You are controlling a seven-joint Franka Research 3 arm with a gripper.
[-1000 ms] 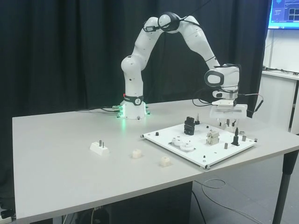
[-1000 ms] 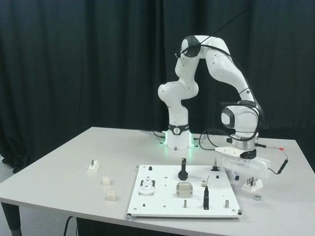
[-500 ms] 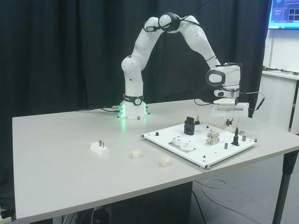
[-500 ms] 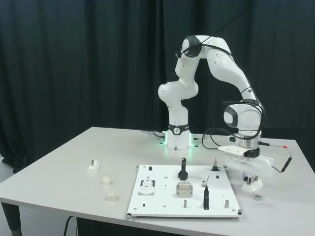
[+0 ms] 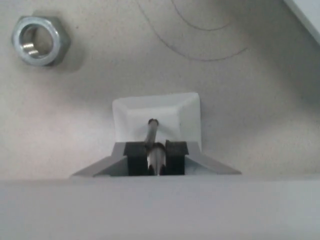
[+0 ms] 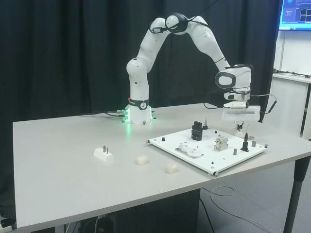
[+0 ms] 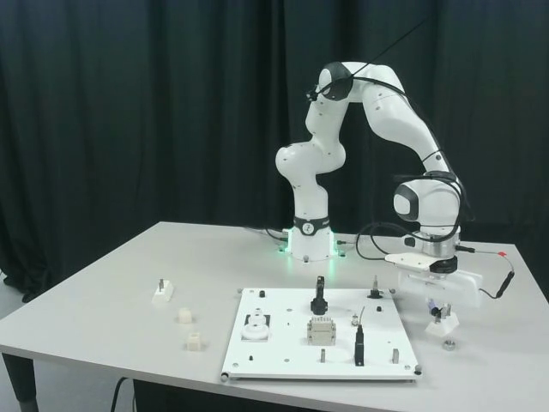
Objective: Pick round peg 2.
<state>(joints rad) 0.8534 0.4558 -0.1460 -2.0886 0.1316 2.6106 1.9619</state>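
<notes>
End effector (image 5: 157,156) is clamped on the peg (image 5: 151,134) above its white holder (image 5: 157,117); nut (image 5: 38,40) lies nearby on the desk (image 5: 250,100).

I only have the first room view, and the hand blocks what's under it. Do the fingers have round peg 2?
Observer: Yes. In the wrist view the gripper is shut on the round peg.
Operator: What's beneath it?
Observer: A white holder, directly under the peg's lower end.
Operator: Anything close by?
Observer: A nut lies on the table beside the holder, not touching it.
</notes>
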